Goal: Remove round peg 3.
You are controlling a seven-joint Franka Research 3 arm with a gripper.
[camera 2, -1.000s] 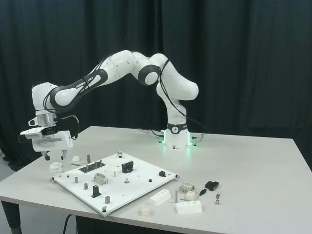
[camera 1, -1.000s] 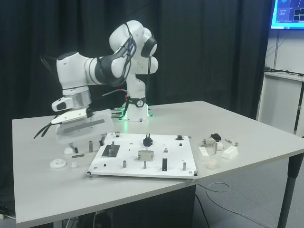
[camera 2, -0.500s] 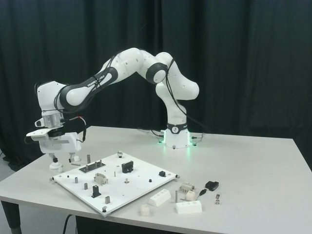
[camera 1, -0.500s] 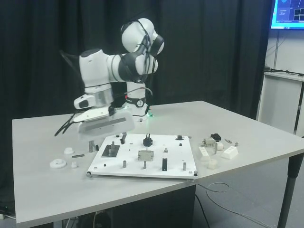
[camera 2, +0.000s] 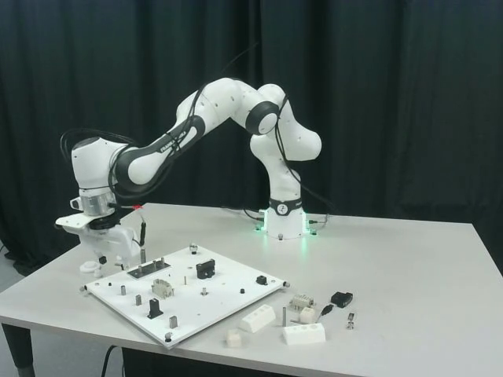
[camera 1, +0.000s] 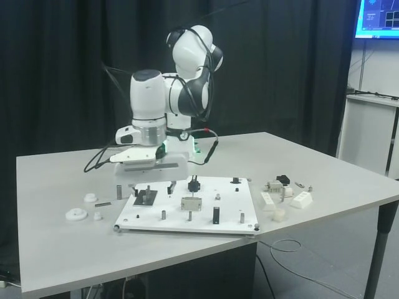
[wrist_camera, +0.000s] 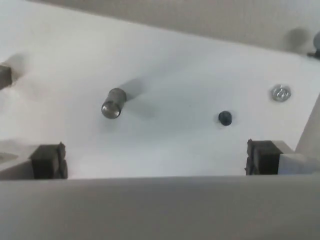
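1. Grey metal, short and upright — the round peg (wrist_camera: pixel 113 102) stands seated in the white board (wrist_camera: pixel 175 75), ahead of the fingertips and not between them.
2. Spread wide and empty, the pincer (wrist_camera: pixel 152 159) hovers above the board; its black pads (wrist_camera: pixel 48 161) touch nothing.
3. Judged from this, the task is barely begun: the peg is untouched, so lining up, descending, closing and lifting all remain.
4. Near the peg sit a small black stud (wrist_camera: pixel 225 118) and a screw head (wrist_camera: pixel 280 92) — neither blocks the approach.
5. No containers show; the board lies on the table (camera 1: pixel 62 249), with loose white parts (camera 1: pixel 299 199) beside it.
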